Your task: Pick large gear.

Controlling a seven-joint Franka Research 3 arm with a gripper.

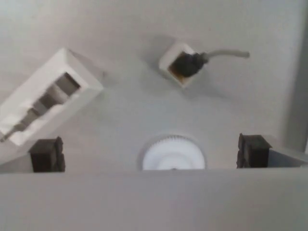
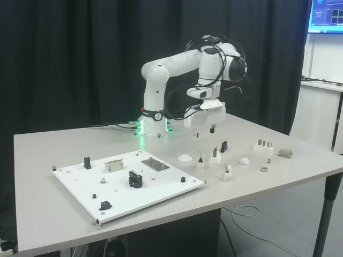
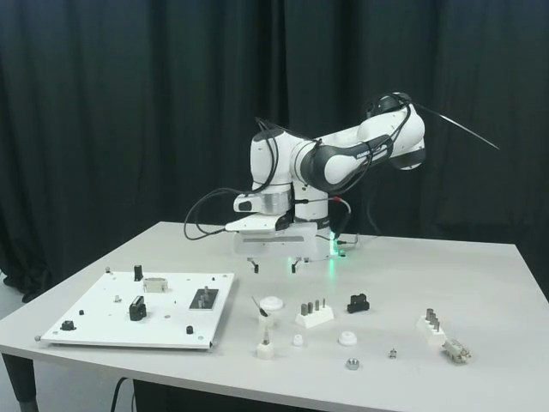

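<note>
One white arm (image 3: pixel 343 159) with one gripper (image 3: pixel 274 264) stands on one grey bench (image 3: pixel 480 283). One white board (image 3: pixel 146 322) lies there, with one white large gear (image 3: pixel 271 304) just beside it. Beyond the gear lie two white pin holders (image 3: pixel 314 314) (image 3: pixel 431 324), one black connector (image 3: pixel 358 302), and several small parts too small to count surely.

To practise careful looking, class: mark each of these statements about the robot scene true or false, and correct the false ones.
1. The gripper hangs above the table with its fingers open. True.
2. The large gear is clamped between the fingers. False: it lies on the table, untouched.
3. The white board carries several small parts. True.
4. The large gear sits on the white board. False: it lies on the bare table beside the board.
</note>
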